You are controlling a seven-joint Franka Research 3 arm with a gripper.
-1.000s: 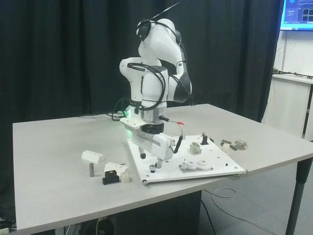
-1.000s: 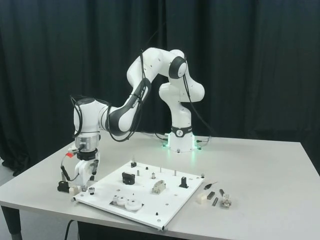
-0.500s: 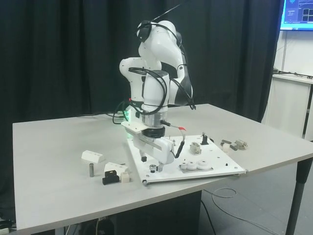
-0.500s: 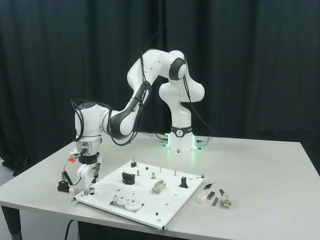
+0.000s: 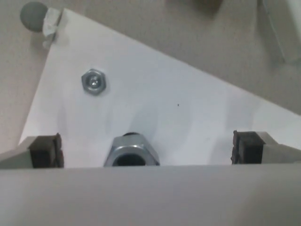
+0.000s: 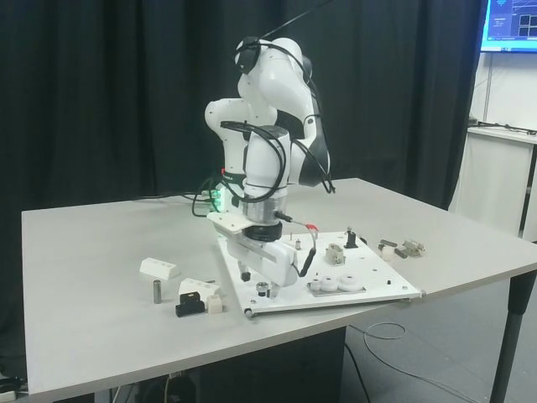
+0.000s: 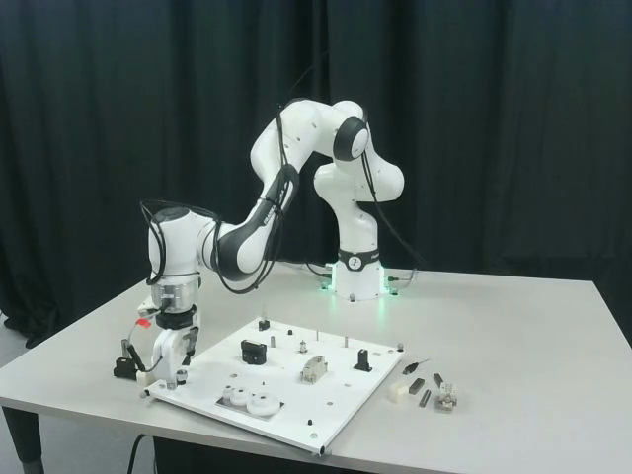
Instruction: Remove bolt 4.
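Observation:
A grey hex-headed bolt [image 5: 131,153] stands upright near a corner of the white board [image 5: 178,103]. In the wrist view it sits between my two black fingertips [image 5: 44,151], a little off the middle. My gripper [image 5: 146,149] is open, its fingers standing wide on either side of the bolt without touching it. The first room view shows the gripper [image 6: 263,281] low over the board's front left corner, just above the bolt [image 6: 263,291]. In the second room view the gripper [image 7: 170,367] hangs over the board's near left corner.
A small hex nut [image 5: 94,81] lies on the board near the bolt. White gears [image 6: 337,285] and other small parts stand farther along the board [image 6: 369,269]. Beside the board lie a white block [image 6: 158,268], a grey pin [image 6: 156,291] and a black piece [image 6: 189,304].
The wrist has come down over the board's corner and turned a little. The fingers stay open around the bolt, which has not moved.

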